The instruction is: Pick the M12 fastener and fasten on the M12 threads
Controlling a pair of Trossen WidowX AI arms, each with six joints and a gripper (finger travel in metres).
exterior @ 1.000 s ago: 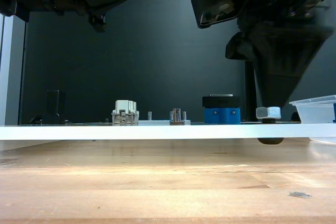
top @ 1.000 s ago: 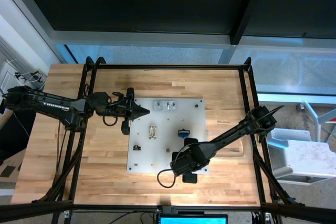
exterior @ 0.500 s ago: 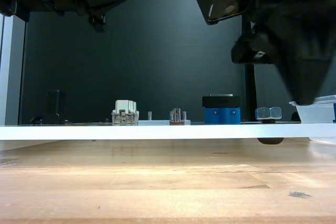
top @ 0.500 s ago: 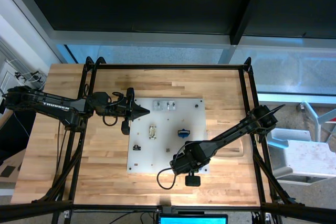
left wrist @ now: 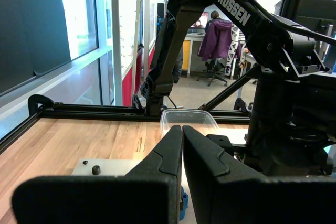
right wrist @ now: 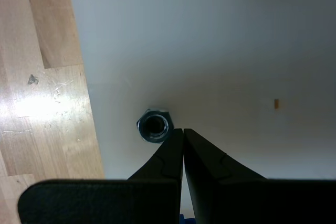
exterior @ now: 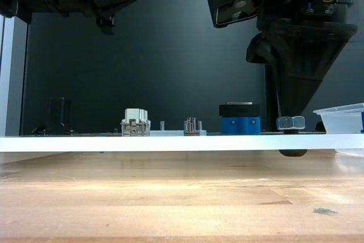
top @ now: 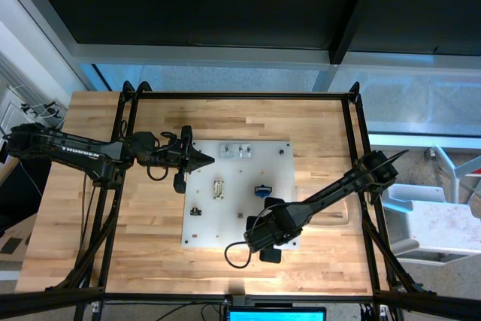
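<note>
- Right gripper [right wrist: 182, 130] is hanging just above the white board [right wrist: 236, 51], fingers pressed tight together, gripping nothing.
- The M12 fastener [right wrist: 154, 125] is sitting just beside those tips, free of them, on its stud, the M12 threads [exterior: 290, 131], near the board's near right edge.
- Left gripper [left wrist: 182, 128] is hovering high over the board's far left side, closed and empty.

Silvery-grey nut [right wrist: 154, 126], white board [right wrist: 236, 51], pale grained wood table [right wrist: 47, 51], black right gripper [right wrist: 182, 129] over board's near right, black left gripper [left wrist: 182, 127] at its left edge, blue connector [exterior: 240, 125].
</note>
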